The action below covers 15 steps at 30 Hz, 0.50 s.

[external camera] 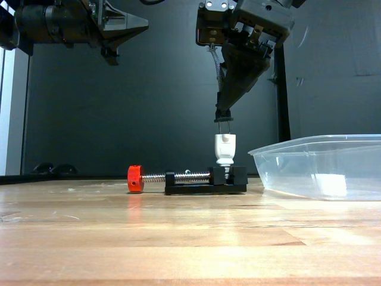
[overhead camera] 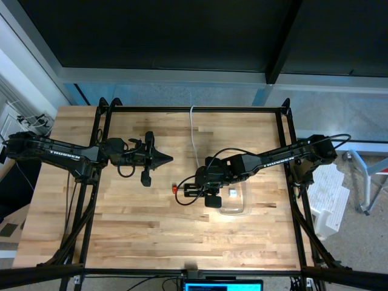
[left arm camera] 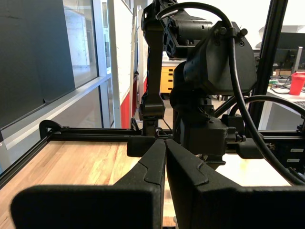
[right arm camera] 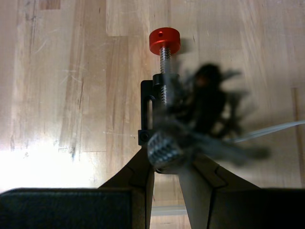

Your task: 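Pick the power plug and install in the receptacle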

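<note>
The power plug (external camera: 223,114) is a tiny black body with two metal prongs pointing down, pinched at the tips of my right gripper (external camera: 224,111), which is shut on it. Its prongs hang just above the upright white receptacle (external camera: 225,148), almost touching the top face. The receptacle stands in a black clamp block (external camera: 205,179) with a red knob (external camera: 135,179). In the right wrist view the red knob (right arm camera: 164,40) and clamp block (right arm camera: 149,110) lie straight below my fingers (right arm camera: 138,181). My left gripper (overhead camera: 168,159) hovers shut, high and to the left.
A clear plastic tray (external camera: 351,156) with a small white block (external camera: 330,183) inside sits just right of the clamp. A white cable (overhead camera: 193,130) runs from the receptacle to the table's far edge. Black frame rails border the table.
</note>
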Available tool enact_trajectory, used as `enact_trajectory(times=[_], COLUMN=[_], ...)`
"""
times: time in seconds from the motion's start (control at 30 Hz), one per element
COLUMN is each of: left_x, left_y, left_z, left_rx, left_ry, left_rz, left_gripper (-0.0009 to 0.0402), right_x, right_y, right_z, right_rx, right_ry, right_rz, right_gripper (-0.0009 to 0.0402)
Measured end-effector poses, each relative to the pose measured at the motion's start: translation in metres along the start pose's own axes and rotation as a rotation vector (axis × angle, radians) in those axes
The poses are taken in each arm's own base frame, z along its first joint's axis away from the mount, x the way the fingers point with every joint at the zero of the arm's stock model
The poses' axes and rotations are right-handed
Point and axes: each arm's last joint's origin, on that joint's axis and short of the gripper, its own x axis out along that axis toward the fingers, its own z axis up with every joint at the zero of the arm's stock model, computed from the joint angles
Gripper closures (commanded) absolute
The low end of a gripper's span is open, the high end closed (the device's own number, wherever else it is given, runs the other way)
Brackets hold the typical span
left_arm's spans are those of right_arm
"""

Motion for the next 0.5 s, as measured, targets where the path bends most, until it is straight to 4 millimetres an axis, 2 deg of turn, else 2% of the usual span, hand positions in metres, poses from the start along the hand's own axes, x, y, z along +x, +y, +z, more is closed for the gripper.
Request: enact_trajectory(times=[0.5], left_x=[0.0], left_y=[0.0], left_z=[-0.0001], left_rx=[0.0], left_ry=[0.0], left_rz=[0.0], left_gripper=[0.0393], right_x=[-0.0045], right_y=[-0.0011], right_z=[-0.0012], right_rx=[-0.003], right_ry=[-0.009], right_rz=[-0.009], right_gripper=[0.0393])
